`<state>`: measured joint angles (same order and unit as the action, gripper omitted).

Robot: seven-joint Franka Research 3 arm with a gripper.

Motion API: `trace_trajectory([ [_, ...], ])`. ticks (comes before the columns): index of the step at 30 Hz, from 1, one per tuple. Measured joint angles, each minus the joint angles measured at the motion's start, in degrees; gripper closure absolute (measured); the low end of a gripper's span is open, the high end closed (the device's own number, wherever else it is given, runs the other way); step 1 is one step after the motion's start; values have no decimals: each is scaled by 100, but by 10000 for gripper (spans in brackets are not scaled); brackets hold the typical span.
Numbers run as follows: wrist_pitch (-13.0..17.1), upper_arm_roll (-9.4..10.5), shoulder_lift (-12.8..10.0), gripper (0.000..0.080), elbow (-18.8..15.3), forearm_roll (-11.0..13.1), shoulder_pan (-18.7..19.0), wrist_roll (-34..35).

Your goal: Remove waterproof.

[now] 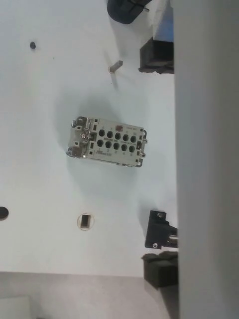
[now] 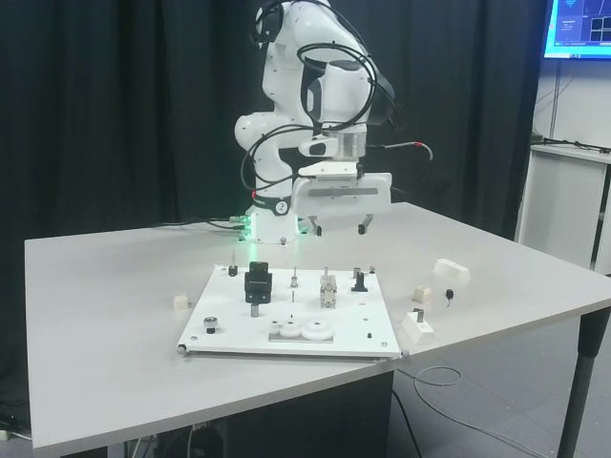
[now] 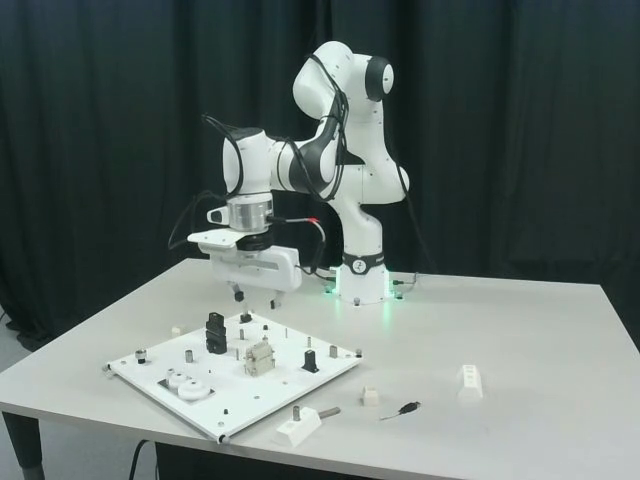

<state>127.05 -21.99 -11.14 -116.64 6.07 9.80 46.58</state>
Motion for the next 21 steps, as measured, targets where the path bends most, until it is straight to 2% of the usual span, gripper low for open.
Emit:
trace_trajectory([
  [21,-23,0,-1,3,22,0,29,66],
])
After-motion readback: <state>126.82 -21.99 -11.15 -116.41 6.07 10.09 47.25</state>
